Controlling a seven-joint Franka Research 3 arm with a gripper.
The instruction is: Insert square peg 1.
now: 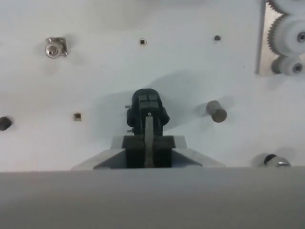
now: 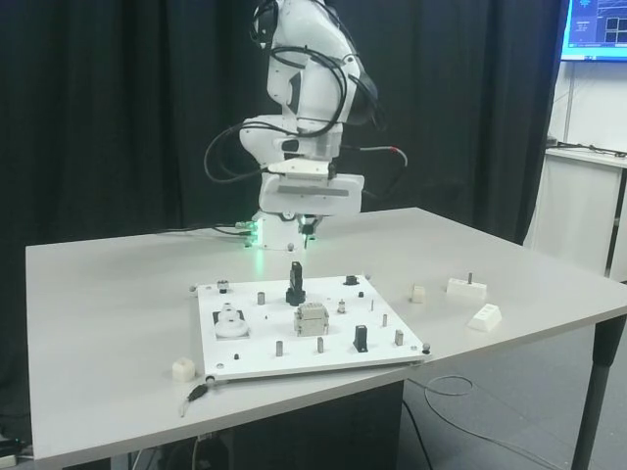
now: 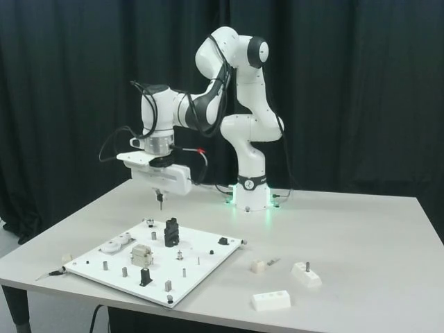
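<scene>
The gripper point(image 3: 160, 202) hangs above the white board point(image 3: 201, 274), its fingers pressed together on a thin grey square peg point(image 1: 149, 143) that points straight down. Directly beneath it, apart from the peg tip, a black upright fixture point(image 1: 147, 110) stands on the board. A grey cylinder point(image 1: 217, 111) stands near the fixture, and white gears point(image 1: 289, 33) sit at the board's edge. The board lies on the grey table point(image 2: 108, 294).

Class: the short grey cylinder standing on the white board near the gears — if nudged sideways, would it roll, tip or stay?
The grey cylinder probably stays: it stands upright, seemingly seated in the white board. Freed, its round side would likely roll.
</scene>
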